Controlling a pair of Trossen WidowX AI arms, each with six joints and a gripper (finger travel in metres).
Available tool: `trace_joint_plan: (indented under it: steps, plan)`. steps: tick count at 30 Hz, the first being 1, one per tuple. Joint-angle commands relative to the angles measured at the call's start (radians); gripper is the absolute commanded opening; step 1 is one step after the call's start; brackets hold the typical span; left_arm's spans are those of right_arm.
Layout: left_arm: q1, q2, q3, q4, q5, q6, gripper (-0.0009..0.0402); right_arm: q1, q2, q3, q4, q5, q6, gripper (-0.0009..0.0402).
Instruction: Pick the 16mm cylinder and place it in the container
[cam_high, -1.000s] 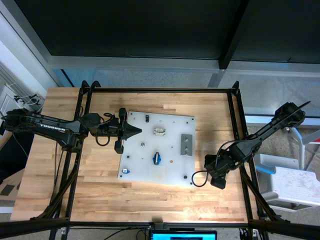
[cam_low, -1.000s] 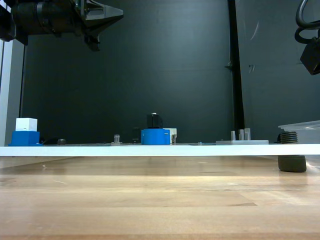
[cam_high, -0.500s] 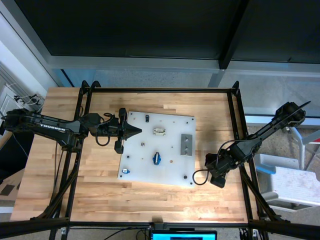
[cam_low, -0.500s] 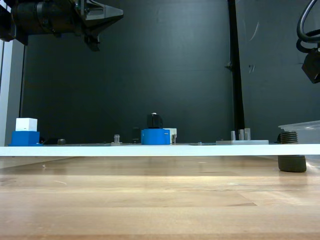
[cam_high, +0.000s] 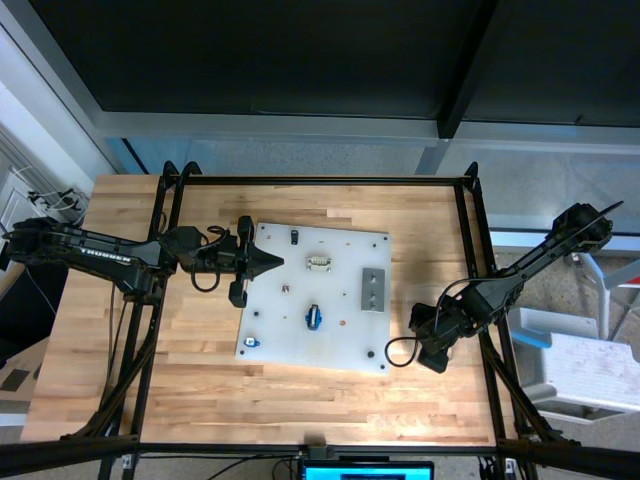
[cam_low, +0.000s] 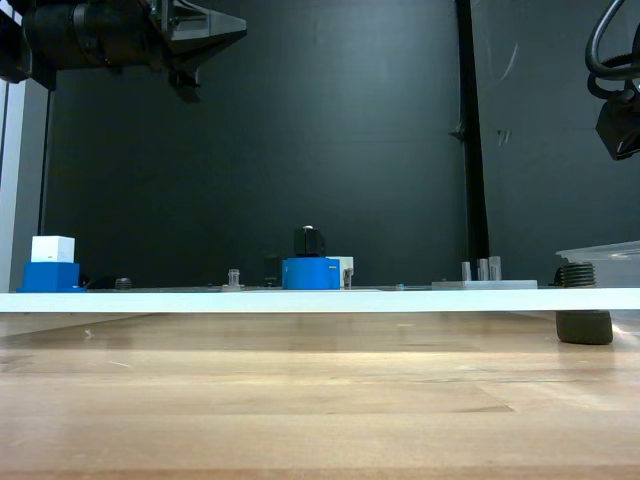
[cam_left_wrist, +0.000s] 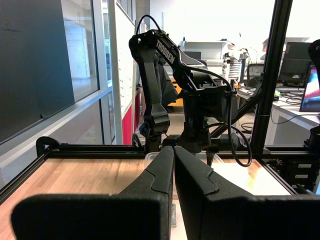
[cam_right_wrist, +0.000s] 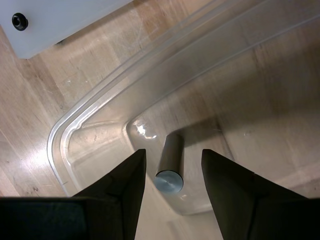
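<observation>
The 16mm cylinder (cam_right_wrist: 169, 162), a short silver-grey metal peg, lies on its side on the floor of the container (cam_right_wrist: 90, 120), a clear plastic tub with rounded corners. My right gripper (cam_right_wrist: 172, 155) hangs open straight above it, one finger on each side with a gap to the peg. From above, the right gripper (cam_high: 428, 338) is just off the white board's right edge. In the low view, part of the tub (cam_low: 603, 256) shows at the right. My left gripper (cam_high: 274, 261) is shut and empty, held high over the board's left edge.
The white task board (cam_high: 330, 250) carries a grey metal block with two holes (cam_high: 373, 289), a blue clip-like piece (cam_high: 313, 316), a small blue-and-white block (cam_high: 249, 341) and a black knob (cam_high: 371, 352). Black frame rails (cam_high: 468, 215) run around the table.
The right gripper has shifted slightly left over the tub, with small changes in height. The left arm has not moved.
</observation>
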Motion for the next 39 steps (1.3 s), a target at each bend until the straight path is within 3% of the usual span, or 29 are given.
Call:
trace_joint_plan:
  steps: [1, 11, 22, 31, 39]
  plan:
    - [0.0, 0.0, 0.0, 0.0, 0.0, 0.0, 0.0, 0.0, 0.0, 0.001, 0.0, 0.0, 0.002, 0.0163]
    - [0.0, 0.0, 0.0, 0.0, 0.0, 0.0, 0.0, 0.0, -0.007, 0.04, -0.056, 0.0, 0.001, 0.0161]
    - [0.0, 0.0, 0.0, 0.0, 0.0, 0.0, 0.0, 0.0, -0.013, 0.227, -0.318, -0.002, -0.002, 0.016]
    - [0.0, 0.0, 0.0, 0.0, 0.0, 0.0, 0.0, 0.0, -0.013, 0.34, -0.471, -0.024, -0.002, 0.016]
    - [0.0, 0.0, 0.0, 0.0, 0.0, 0.0, 0.0, 0.0, -0.012, 0.357, -0.488, -0.027, -0.002, 0.016]
